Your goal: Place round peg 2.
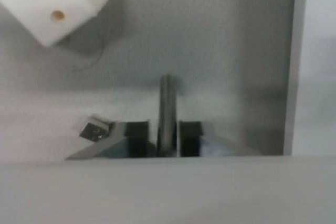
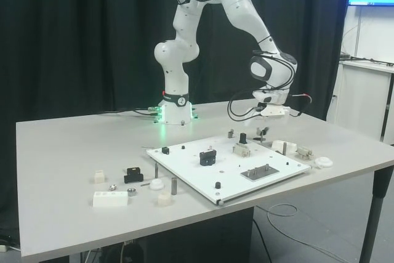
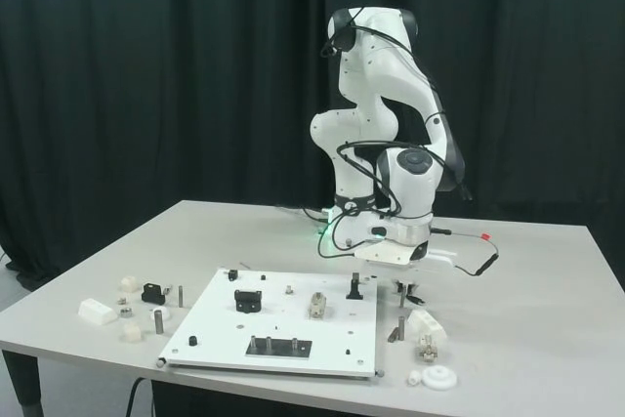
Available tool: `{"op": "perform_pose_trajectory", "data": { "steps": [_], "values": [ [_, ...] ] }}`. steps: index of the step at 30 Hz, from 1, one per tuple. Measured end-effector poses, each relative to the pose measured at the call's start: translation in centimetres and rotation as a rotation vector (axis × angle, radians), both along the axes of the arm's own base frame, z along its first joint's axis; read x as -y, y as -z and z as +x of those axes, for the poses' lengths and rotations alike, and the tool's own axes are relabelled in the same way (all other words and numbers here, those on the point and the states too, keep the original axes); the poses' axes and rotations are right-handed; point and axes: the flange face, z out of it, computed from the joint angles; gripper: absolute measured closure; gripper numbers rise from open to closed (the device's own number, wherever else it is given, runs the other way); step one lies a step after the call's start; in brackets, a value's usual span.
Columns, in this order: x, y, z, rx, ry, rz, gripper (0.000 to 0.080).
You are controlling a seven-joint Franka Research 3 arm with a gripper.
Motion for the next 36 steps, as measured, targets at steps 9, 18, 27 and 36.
{"op": "perform_pose_trajectory", "data": {
  "steps": [9, 18, 27, 36],
  "values": [
    [-0.2, -0.4, 0.2, -0.010, -0.006, -0.001, 0.0244],
    [-0.5, -0.8, 0.6, -0.013, -0.011, 0.001, 0.0066],
    [-0.5, -1.0, 0.8, -0.012, -0.011, 0.002, 0.0005],
    [-0.2, -1.4, 1.2, -0.022, -0.002, -0.001, 0.0003]
  ]
}}
